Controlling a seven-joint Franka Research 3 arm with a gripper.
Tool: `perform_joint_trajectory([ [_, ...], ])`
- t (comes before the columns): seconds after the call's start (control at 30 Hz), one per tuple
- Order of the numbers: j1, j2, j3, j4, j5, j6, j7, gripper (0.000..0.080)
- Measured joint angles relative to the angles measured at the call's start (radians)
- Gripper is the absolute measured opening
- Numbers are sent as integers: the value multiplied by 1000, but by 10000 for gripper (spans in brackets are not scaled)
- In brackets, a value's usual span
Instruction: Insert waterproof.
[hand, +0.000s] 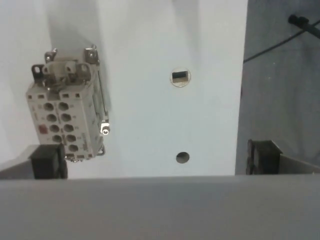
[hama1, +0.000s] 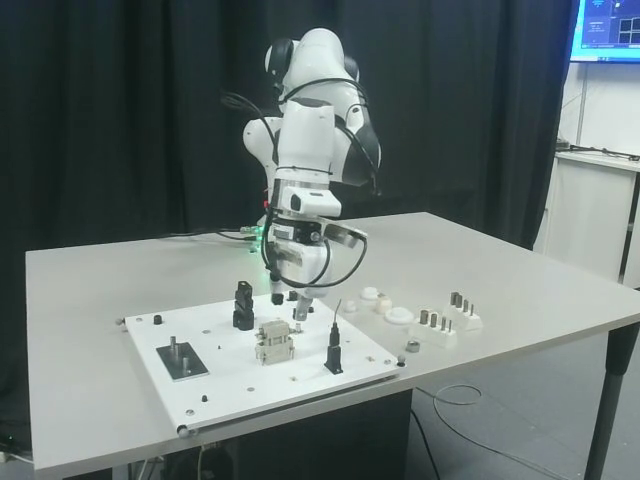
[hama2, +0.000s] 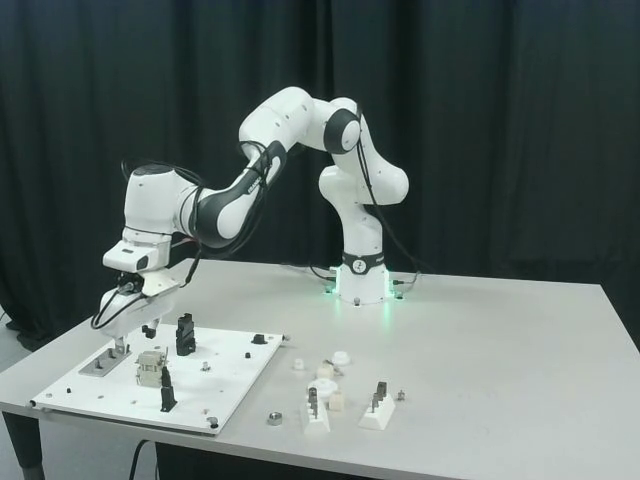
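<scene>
The waterproof connector (hand: 65, 120), a pale block with two rows of round sockets and metal clips, is mounted on the white board (hand: 150, 45). In the room views the connector (hama1: 273, 340) (hama2: 150, 367) stands near the board's middle. My gripper (hand: 155, 159) hangs a little above the board, open, with nothing between its black fingertips (hand: 47, 160). One fingertip is close to the connector's end; the other is out past the board's edge. From the side, the gripper (hama1: 288, 303) (hama2: 133, 338) is just behind the connector and does not touch it.
The board (hama1: 300, 385) also carries a black block (hama1: 241, 305), a black upright post (hama1: 333, 355) and a grey plate with pegs (hama1: 180, 360). Beside the board lie white round parts (hama1: 385, 300), two white peg holders (hama1: 448, 318) and a nut (hama1: 412, 347).
</scene>
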Motion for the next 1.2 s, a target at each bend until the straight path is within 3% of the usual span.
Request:
perform_joint_trajectory([
  [0.43,-2,46,-13,85,-1,-86,7,800],
  [1.2,-11,84,-13,87,-2,-87,7,800],
])
